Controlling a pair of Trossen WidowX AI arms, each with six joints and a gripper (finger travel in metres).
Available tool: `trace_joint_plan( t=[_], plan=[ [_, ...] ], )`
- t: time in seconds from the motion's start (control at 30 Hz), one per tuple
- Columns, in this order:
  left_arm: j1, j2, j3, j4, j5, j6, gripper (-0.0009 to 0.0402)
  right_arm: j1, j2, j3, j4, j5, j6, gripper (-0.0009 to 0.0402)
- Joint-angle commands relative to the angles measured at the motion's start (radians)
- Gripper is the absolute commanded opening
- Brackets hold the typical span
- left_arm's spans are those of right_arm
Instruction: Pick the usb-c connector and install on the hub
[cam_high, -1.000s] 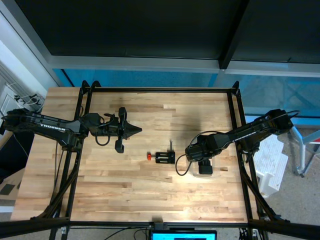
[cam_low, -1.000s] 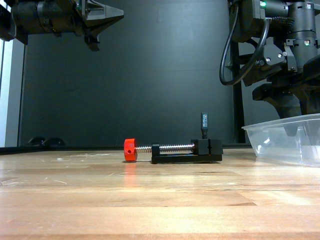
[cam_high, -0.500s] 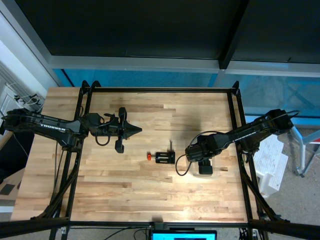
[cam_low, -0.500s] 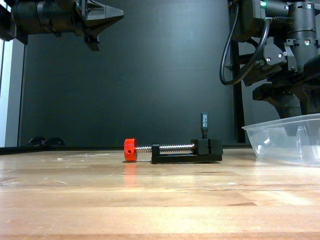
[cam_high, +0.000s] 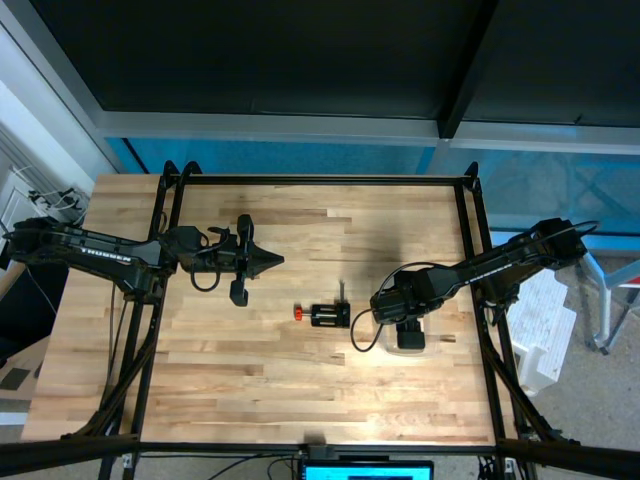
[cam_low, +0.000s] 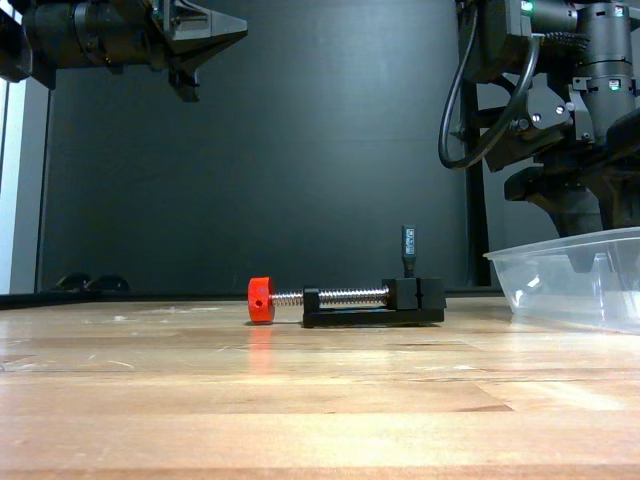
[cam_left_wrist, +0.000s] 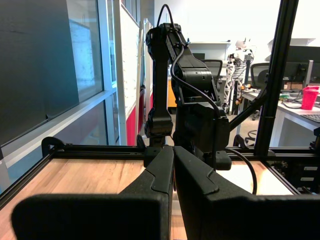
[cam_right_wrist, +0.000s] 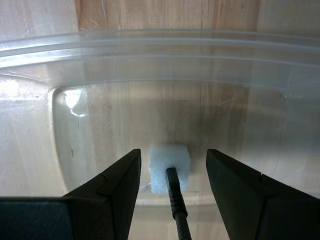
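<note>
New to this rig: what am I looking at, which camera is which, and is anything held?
Two robot arms stand at a wooden table's edges. One picture looks down from above, one looks along the tabletop, and one comes from each arm's wrist. The left gripper hangs shut in the air, holding nothing. The right gripper is open inside a clear tray, straddling the whitish usb-c connector without touching it. The hub, black with a red knob, lies mid-table.

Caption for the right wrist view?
Right gripper open inside the clear tray, straddling the white usb-c connector; left gripper shut above the left of the table.
</note>
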Motion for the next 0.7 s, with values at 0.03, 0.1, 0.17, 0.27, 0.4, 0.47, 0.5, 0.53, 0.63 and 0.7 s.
trace_joint_plan(
  t=[0.03, 0.1, 0.17, 0.27, 0.4, 0.47, 0.5, 0.53, 0.63, 0.7],
  plan=[
    [0.000, 0.000, 0.000, 0.000, 0.000, 0.000, 0.0000, 0.000, 0.000, 0.000, 0.000, 0.000, 0.000, 0.0181],
    [0.000, 0.000, 0.000, 0.000, 0.000, 0.000, 0.0000, 0.000, 0.000, 0.000, 0.001, 0.000, 0.000, 0.0181],
    [0.000, 0.000, 0.000, 0.000, 0.000, 0.000, 0.0000, 0.000, 0.000, 0.000, 0.001, 0.000, 0.000, 0.0179],
    [0.000, 0.000, 0.000, 0.000, 0.000, 0.000, 0.0000, 0.001, 0.000, 0.000, 0.001, 0.000, -0.001, 0.0165],
    [0.000, 0.000, 0.000, 0.000, 0.000, 0.000, 0.0000, 0.001, 0.000, 0.000, 0.001, 0.000, -0.001, 0.0133],
    [0.000, 0.000, 0.000, 0.000, 0.000, 0.000, 0.0000, 0.002, 0.000, 0.000, 0.001, 0.000, -0.002, 0.0118],
    [0.000, 0.000, 0.000, 0.000, 0.000, 0.000, 0.0000, 0.002, 0.000, 0.000, 0.001, 0.000, -0.002, 0.0111],
    [0.000, 0.000, 0.000, 0.000, 0.000, 0.000, 0.0000, 0.002, 0.000, 0.000, 0.001, 0.000, -0.002, 0.0106],
    [0.000, 0.000, 0.000, 0.000, 0.000, 0.000, 0.0000, 0.002, 0.000, 0.000, 0.002, 0.000, -0.002, 0.0092],
    [0.000, 0.000, 0.000, 0.000, 0.000, 0.000, 0.0000, 0.003, 0.000, 0.000, 0.002, 0.000, -0.002, 0.0085]
  ],
)
